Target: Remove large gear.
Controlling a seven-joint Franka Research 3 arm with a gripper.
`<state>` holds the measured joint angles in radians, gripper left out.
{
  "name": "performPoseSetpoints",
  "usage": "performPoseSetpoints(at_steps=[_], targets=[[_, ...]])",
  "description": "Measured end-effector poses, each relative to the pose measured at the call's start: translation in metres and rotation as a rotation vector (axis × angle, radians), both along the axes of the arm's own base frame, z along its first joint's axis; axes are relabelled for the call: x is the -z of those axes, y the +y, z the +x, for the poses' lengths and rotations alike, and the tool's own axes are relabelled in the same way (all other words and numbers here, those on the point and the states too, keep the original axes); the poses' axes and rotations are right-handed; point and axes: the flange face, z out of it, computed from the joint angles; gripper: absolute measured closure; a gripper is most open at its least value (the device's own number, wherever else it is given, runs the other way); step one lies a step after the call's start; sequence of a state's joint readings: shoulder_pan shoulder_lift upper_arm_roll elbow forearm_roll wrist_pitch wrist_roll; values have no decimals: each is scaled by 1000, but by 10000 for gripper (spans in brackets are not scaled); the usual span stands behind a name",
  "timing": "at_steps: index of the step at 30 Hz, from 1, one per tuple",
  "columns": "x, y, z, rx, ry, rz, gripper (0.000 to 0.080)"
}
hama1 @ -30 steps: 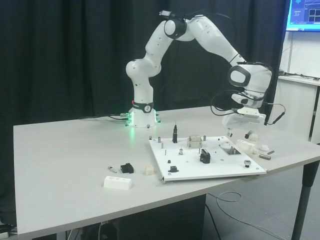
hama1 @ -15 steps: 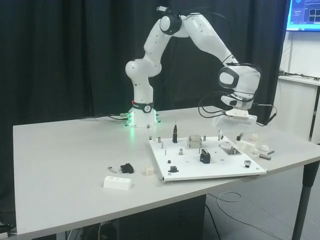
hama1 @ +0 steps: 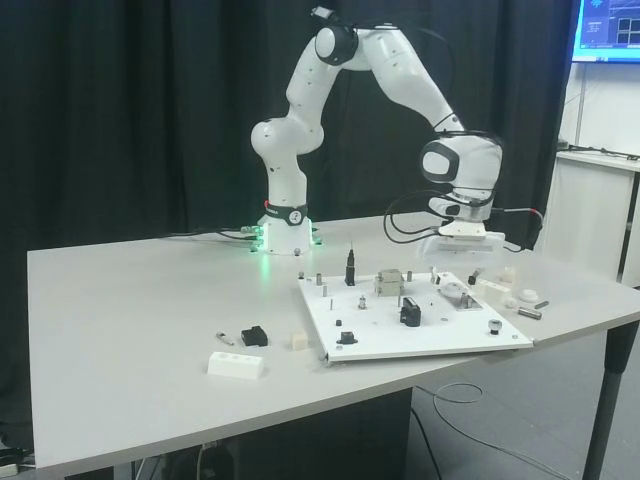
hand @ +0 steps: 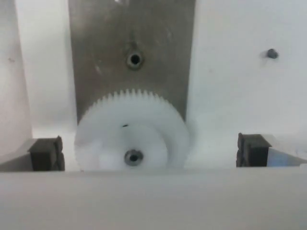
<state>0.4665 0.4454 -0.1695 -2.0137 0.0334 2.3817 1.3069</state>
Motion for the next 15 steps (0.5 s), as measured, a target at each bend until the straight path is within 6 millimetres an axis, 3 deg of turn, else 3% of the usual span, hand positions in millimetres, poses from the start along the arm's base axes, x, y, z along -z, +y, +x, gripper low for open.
performPoseSetpoints(at_steps=[15], targets=[[15,6,-15,-10,-45,30,3]])
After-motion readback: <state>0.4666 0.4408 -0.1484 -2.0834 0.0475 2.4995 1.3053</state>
